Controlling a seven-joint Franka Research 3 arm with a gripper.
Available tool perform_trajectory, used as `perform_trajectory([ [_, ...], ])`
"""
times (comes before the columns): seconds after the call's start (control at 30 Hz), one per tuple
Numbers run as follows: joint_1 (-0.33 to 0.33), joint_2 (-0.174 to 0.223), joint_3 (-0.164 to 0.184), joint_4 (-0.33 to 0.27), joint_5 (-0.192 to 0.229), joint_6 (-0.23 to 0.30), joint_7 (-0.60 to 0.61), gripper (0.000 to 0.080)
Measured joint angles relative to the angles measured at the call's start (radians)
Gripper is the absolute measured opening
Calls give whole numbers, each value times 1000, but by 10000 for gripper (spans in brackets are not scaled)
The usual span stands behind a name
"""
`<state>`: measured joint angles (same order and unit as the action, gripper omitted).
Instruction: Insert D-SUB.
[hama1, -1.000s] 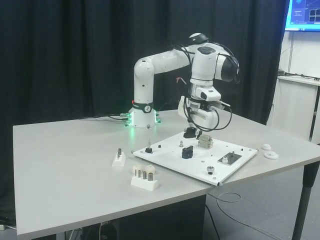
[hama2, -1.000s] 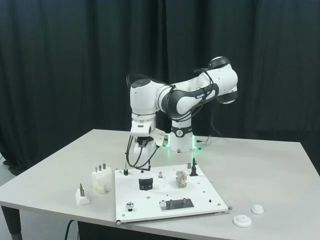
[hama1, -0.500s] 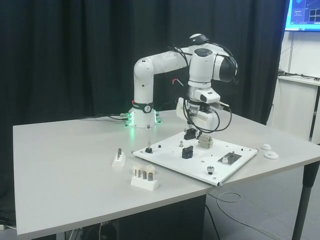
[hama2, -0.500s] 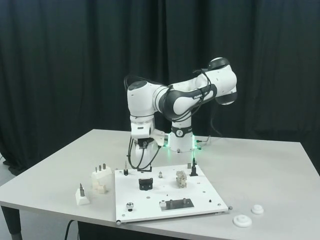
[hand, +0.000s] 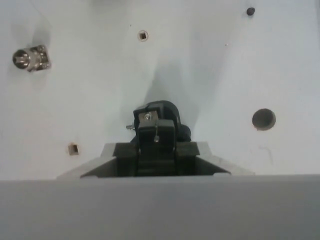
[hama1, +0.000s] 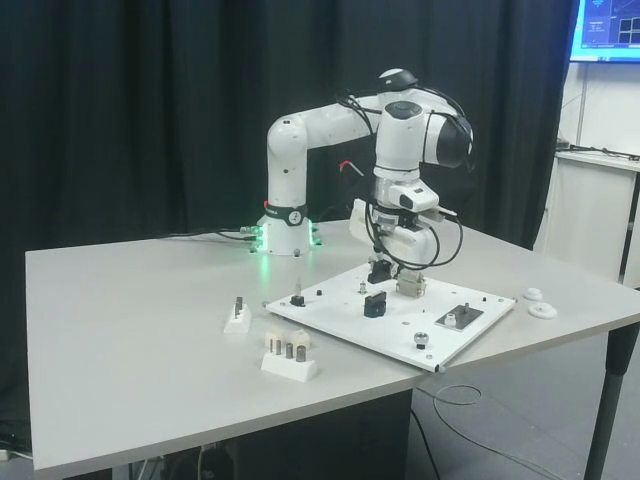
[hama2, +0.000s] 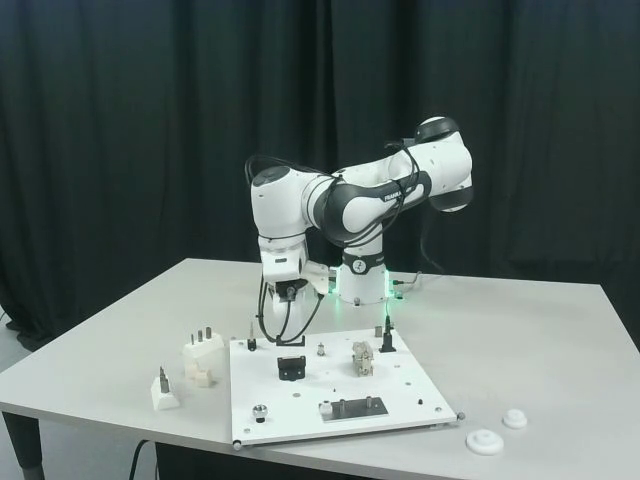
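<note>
The gripper (hand: 156, 142) clamps a black plug (hand: 161, 112) at frame centre above the white board (hand: 210, 60); any tilt risks jamming on insertion.

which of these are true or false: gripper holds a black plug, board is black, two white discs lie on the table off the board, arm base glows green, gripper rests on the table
1. The gripper holds a black plug. True.
2. The board is black. False: it is white.
3. Two white discs lie on the table, off the board. True.
4. The arm base glows green. True.
5. The gripper rests on the table. False: it hangs above the board.
</note>
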<state>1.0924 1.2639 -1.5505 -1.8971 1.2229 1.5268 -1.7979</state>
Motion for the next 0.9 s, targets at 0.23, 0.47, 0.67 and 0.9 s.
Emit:
perform_trajectory([
  [0.23, -2, 3, 6, -1, 3, 0, -12, 153],
  [0.47, -5, 3, 10, -1, 7, 1, -23, 153],
  [0.67, -8, 8, 11, -2, 9, 4, -38, 153],
  [0.9, -10, 10, 13, -4, 10, 9, -48, 153],
])
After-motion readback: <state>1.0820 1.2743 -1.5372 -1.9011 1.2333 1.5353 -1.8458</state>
